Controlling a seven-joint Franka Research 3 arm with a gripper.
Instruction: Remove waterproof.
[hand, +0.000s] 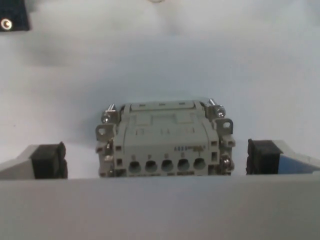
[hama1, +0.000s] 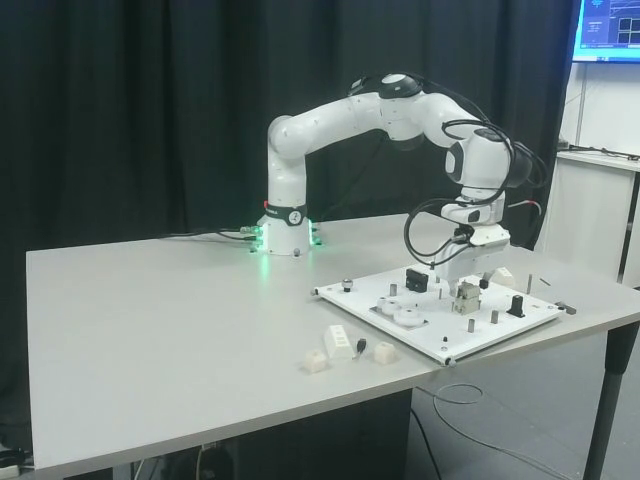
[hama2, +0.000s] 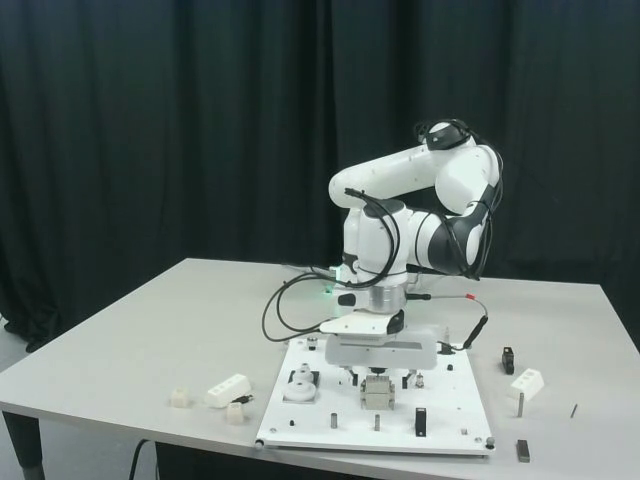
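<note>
Wrist view: the waterproof connector (hand: 165, 145) sits dead centre between the 2 fingers (hand: 48, 161), a grey blocky housing with 5 round ports in a row along its front face.
Connector position: seated on the white board (hama1: 520, 330), near the middle of it, directly under the hand (hama2: 378, 372).
Hand state: released, jaws spread wide, black pads standing clear of both sides of the housing, nothing grasped.
Connector shape: boxy moulded body, stepped top, flanged ears at the corners with metal screws (hand: 215, 106) sticking up.
Material call: looks like hard plastic with metal fittings, so stiff and fairly light, no give expected under the pads.
Surface call: the side walls look smooth and matte, and a squeeze on the flat flanks should hold without slipping.
Where to grip: across the 2 short sides, below the screw heads, so the pads meet flat plastic and not the ears.
Handling risk: if it is latched into a base, a straight lift may bind, and tilting could lever the board.
Board: flat white plate carrying small posts, black blocks and 2 white round pieces (hama2: 298, 389).
Worktop (hama1: 150, 320): plain grey, with a few loose small white blocks (hama1: 340, 343) lying beside the board.
</note>
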